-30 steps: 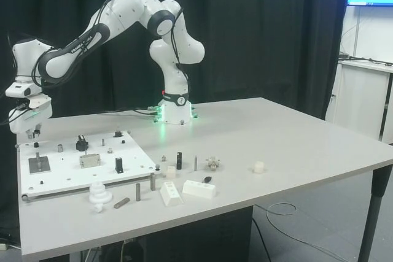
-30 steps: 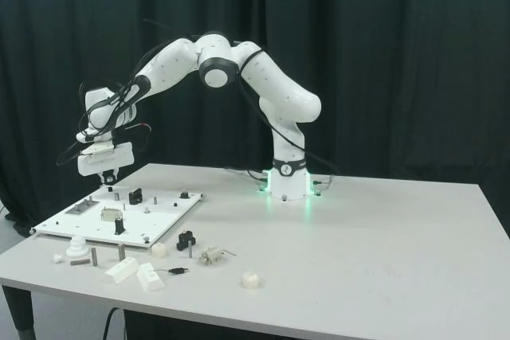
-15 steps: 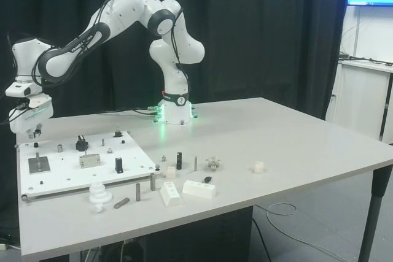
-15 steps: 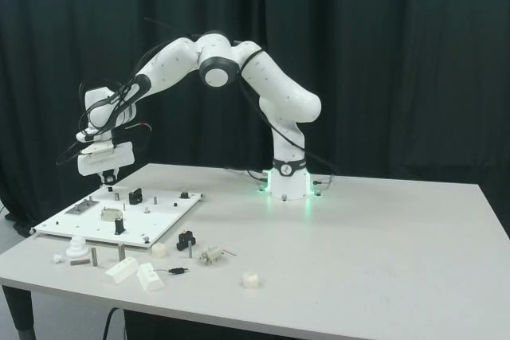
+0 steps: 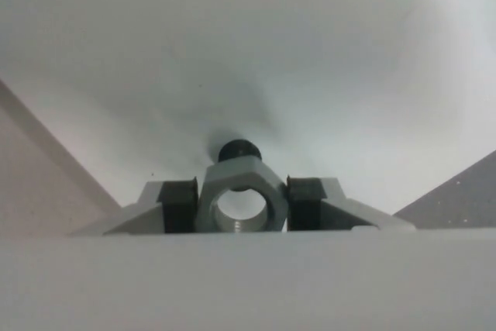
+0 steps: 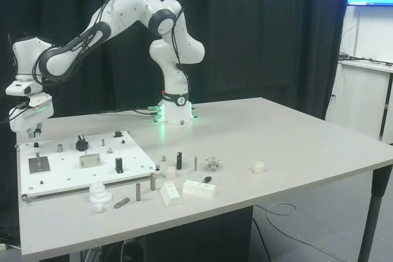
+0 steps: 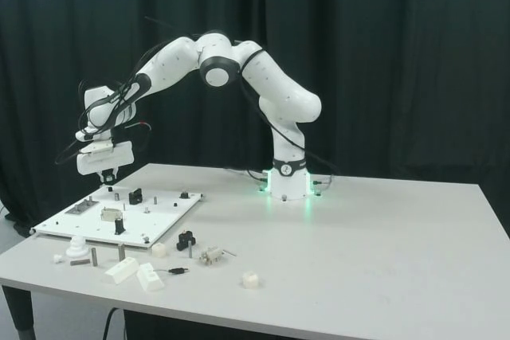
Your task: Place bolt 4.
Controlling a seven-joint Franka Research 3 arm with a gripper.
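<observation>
Wrist view: bolt (image 5: 241,199) clamped between the jaws, closed on its hex head flats; black hole (image 5: 238,149) just beyond at 12 o'clock.
First room view: gripper (image 6: 30,128) hangs above the white board (image 6: 132,167), far corner, 9 o'clock side of the desk (image 6: 295,139).
Second room view: gripper (image 7: 104,171) clear of the board.
Risk: slight offset from the hole could jam or tilt the bolt on descent.

Bolt (image 5: 240,201) shaft hidden behind its hex head, gripper (image 5: 240,205) body cut off by wrist view's edge, small parts on white board (image 6: 132,162) too small to identify
</observation>
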